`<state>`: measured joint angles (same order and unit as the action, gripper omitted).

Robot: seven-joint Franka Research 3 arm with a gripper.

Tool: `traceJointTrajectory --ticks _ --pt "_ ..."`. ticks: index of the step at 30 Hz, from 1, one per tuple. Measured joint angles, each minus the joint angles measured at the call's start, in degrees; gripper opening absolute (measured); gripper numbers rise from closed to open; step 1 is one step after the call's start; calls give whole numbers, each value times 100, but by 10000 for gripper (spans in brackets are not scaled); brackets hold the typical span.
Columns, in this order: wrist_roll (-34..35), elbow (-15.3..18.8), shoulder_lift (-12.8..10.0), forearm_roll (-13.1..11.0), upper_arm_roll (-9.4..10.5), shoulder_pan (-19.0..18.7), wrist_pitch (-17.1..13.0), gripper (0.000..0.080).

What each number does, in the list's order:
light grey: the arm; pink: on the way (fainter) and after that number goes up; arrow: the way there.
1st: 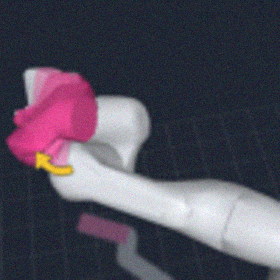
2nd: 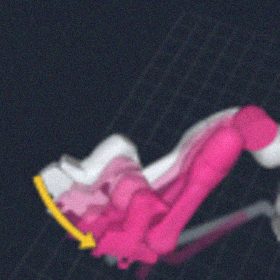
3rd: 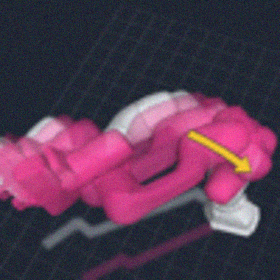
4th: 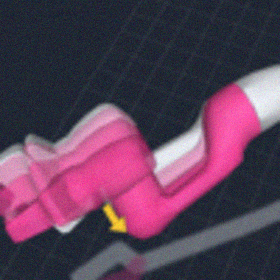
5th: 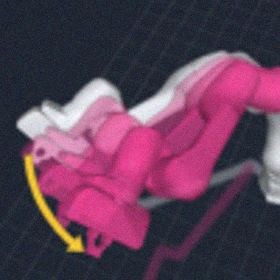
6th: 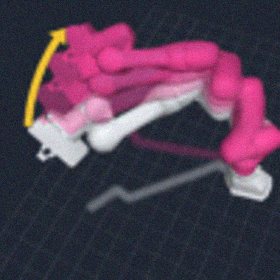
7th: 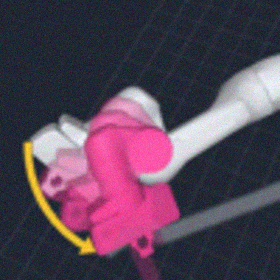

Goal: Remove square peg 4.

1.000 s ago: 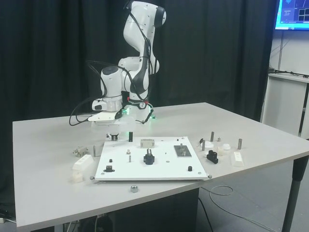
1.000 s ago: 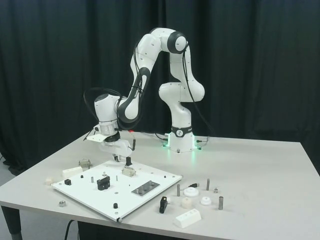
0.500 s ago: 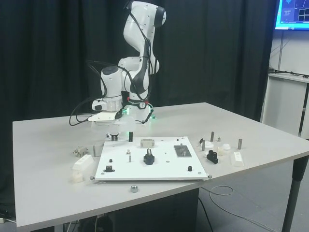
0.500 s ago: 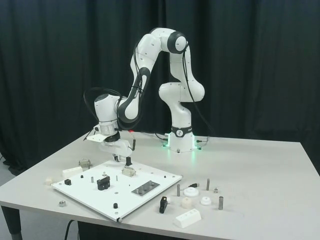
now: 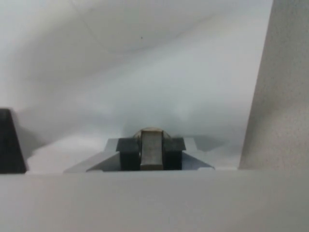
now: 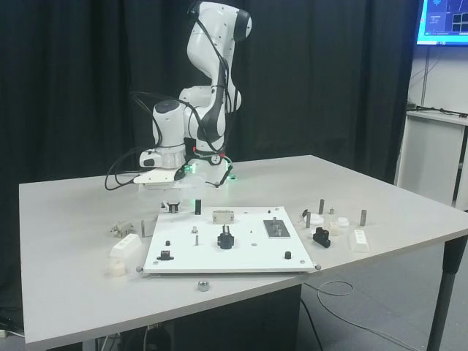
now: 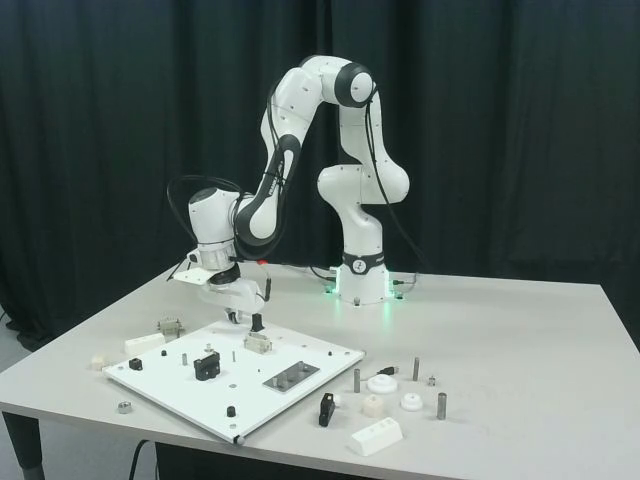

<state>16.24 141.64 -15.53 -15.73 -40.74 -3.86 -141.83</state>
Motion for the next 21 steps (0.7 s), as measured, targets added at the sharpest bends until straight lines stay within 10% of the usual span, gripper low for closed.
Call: traceJointTrajectory --ticks 21 --pt "-11 -47 -34 57 0 -17 57 97"
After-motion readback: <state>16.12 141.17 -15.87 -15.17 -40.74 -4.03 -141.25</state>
